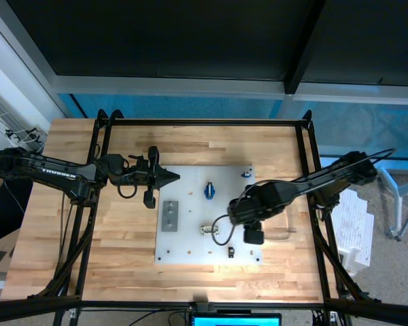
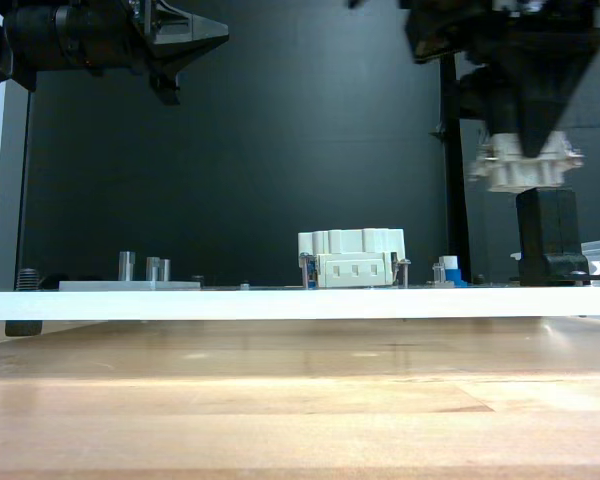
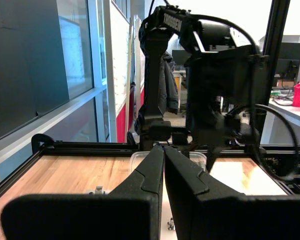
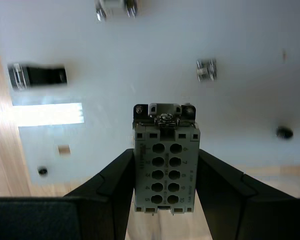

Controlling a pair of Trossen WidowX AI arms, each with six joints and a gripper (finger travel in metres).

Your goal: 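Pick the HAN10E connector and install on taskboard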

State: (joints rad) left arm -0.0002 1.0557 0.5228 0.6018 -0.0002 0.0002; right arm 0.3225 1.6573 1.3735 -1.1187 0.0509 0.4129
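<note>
Transport is the step in hand, by my reading. The right gripper (image 2: 525, 150) hangs above the taskboard (image 1: 183, 241) at about four o'clock from its middle. Its fingers are clamped on the long sides of the HAN10E connector (image 4: 166, 165), which is held clear of the plate with its numbered contact holes facing the wrist camera. The right arm reaches in from three o'clock, wrist bent downward. A pale socket housing (image 2: 352, 258) stands on the board at nine o'clock from that gripper. If that is the seat, the next move calls for a sideways carry, a squaring-up, then a straight press down. Farther off, at ten o'clock, the left gripper (image 1: 171, 177) hovers level over the board's edge, fingers pressed together and empty.
</note>
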